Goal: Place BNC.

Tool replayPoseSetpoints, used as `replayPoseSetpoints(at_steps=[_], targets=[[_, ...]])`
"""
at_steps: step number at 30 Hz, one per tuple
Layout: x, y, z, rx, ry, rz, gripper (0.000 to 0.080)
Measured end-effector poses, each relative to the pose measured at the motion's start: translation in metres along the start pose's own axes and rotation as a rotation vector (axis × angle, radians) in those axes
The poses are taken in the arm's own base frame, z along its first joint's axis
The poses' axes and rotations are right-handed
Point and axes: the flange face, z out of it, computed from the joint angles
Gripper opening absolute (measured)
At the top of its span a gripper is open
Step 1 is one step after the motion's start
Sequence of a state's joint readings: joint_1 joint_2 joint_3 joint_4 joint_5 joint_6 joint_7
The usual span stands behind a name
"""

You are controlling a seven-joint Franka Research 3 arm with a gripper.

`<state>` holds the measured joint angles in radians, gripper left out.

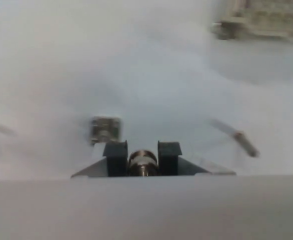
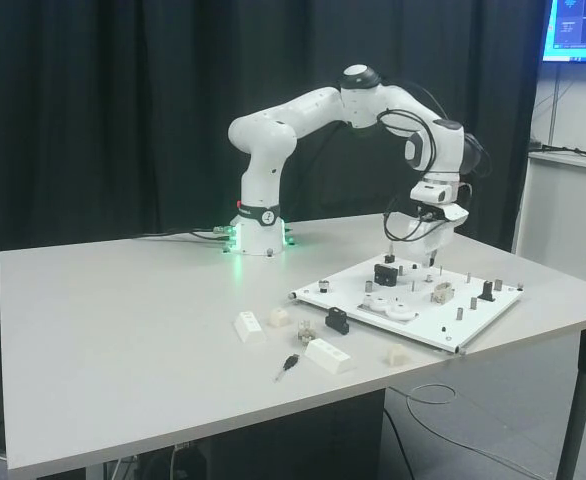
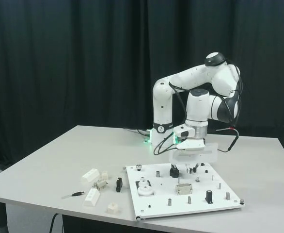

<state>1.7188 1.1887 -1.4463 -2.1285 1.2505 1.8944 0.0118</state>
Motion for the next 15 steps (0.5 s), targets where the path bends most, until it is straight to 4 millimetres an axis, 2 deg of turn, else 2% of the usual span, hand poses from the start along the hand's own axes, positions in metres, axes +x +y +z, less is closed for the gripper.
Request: replayPoseSetpoints(at_steps=[15], targets=[[0.043, 0.051, -0.014, -0.014, 0.064, 0.179, 0.0124]])
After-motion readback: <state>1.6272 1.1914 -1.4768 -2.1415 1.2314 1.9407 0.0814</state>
